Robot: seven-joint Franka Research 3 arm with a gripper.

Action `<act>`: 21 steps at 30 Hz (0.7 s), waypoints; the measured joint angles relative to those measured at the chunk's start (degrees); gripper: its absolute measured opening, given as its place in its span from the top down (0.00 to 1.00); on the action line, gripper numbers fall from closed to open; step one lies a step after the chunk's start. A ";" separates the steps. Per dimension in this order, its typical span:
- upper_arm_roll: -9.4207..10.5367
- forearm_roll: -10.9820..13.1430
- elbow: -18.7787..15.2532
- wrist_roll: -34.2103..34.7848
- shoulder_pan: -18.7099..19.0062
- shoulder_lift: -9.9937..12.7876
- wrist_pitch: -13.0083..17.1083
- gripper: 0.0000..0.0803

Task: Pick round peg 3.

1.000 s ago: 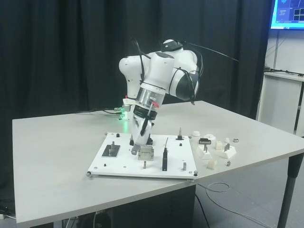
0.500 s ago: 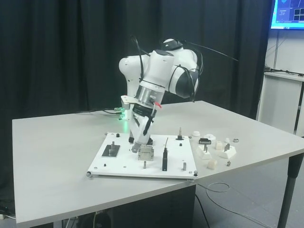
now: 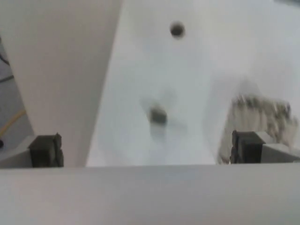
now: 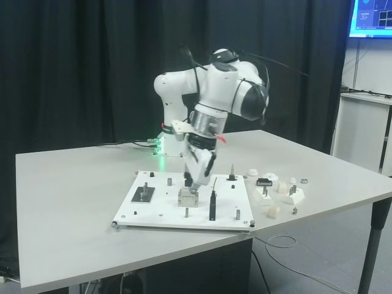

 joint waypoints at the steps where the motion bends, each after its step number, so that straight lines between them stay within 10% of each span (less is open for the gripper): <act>1: -0.12 0.00 0.12 0.53 0.35 -0.01 -0.63 0.00; 21: -1.03 0.16 3.77 14.41 10.31 -1.36 -10.27 0.00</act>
